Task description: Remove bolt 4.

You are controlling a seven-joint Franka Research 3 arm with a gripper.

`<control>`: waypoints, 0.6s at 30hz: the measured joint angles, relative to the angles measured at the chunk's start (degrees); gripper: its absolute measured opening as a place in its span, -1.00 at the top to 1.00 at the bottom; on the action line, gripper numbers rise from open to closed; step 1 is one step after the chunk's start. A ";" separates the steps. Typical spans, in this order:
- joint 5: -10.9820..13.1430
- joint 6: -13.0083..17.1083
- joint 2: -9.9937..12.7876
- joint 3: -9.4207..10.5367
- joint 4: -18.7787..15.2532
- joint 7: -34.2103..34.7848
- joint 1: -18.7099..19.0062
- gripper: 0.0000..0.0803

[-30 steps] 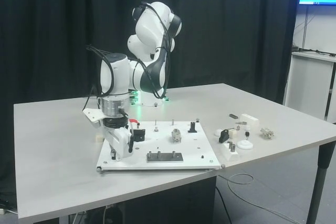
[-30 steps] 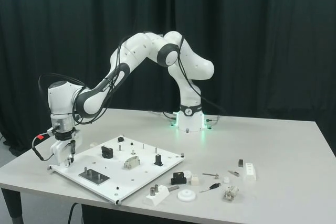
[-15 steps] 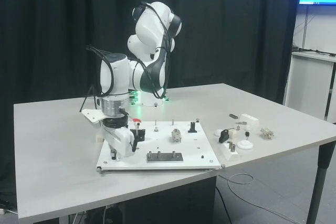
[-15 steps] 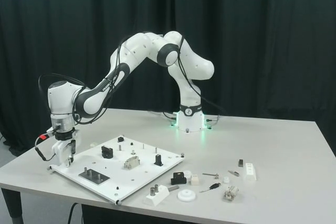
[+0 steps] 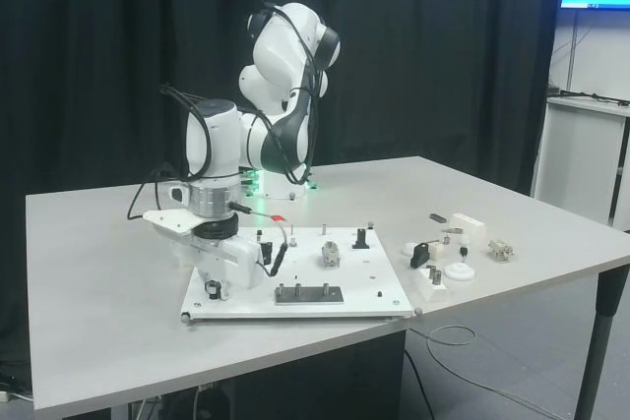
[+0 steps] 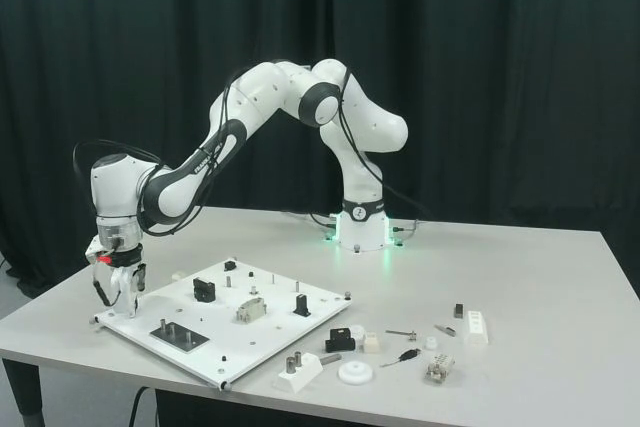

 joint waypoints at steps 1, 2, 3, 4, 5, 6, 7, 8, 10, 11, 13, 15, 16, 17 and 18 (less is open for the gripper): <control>0.01 0.00 -0.01 -0.01 -0.01 -1.03 0.00 0.43; 0.01 0.00 -0.01 -0.02 -0.02 -2.29 0.00 0.43; 0.01 0.00 -0.01 -0.03 -0.03 -3.49 0.00 0.43; 0.01 0.00 -0.02 -0.04 -0.04 -5.01 0.00 0.43; 0.01 0.00 -0.02 -0.05 -0.04 -6.31 0.00 0.43; 0.01 0.00 -0.03 -0.07 -0.06 -7.89 0.00 0.43; 0.01 0.00 -0.03 -0.08 -0.07 -9.27 0.00 0.43; 0.01 0.00 -0.04 -0.09 -0.07 -10.62 0.00 0.43; 0.01 0.02 -0.04 -0.11 -0.09 -13.21 0.00 0.43; 0.01 0.04 -0.05 -0.12 -0.11 -14.33 0.00 0.43; 0.01 0.08 -0.06 -0.13 -0.14 -17.11 0.00 0.43; 0.01 0.11 -0.07 -0.14 -0.17 -19.90 0.00 0.43; 0.01 0.12 -0.08 -0.15 -0.19 -21.31 0.00 0.43; 0.01 0.14 -0.08 -0.15 -0.21 -22.90 -0.01 0.43; 0.01 0.16 -0.09 -0.16 -0.22 -24.46 -0.01 0.43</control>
